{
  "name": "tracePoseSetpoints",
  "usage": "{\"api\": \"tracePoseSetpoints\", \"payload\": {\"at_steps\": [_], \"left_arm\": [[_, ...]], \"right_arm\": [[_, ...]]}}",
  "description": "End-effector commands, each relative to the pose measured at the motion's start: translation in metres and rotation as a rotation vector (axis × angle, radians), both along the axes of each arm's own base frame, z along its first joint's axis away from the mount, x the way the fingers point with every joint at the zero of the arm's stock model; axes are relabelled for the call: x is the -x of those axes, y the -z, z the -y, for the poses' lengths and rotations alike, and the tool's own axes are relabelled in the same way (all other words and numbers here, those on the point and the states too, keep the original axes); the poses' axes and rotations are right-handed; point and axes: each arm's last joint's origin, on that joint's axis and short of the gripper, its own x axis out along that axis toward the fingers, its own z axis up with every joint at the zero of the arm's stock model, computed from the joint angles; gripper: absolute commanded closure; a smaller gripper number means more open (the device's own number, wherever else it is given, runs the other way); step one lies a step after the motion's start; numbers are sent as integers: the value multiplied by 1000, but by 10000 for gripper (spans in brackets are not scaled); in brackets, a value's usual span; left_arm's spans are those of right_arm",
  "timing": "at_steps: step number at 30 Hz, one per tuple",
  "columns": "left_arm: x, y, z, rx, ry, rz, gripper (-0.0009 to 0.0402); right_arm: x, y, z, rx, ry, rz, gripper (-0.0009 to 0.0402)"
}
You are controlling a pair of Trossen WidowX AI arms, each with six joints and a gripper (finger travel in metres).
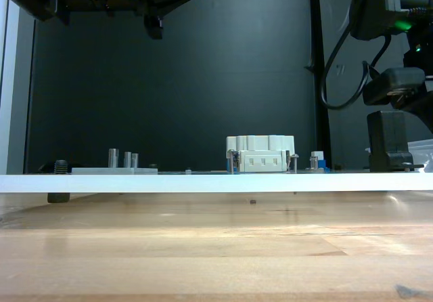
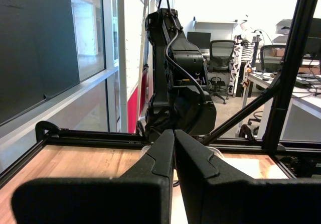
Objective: Pick the 16mm bar and place in it's hole on the taskboard
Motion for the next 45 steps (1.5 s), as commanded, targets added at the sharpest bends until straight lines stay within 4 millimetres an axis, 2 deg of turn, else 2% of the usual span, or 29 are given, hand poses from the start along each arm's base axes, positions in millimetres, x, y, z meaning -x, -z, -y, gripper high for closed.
{"api": "tracePoseSetpoints", "payload": {"at_steps": [1,18,41,45], "left_arm": [[0,0,0,0,0,0,393],[0,0,0,0,0,0,393],[0,0,0,0,0,0,393],[0,0,0,0,0,0,393]], "right_arm": [[1,2,1,16,0,-2,244],[3,14,2,9,-6,21,254],[3,14,2,10,-49,24,389],[4,14,2,12,-57,20,390]]}}
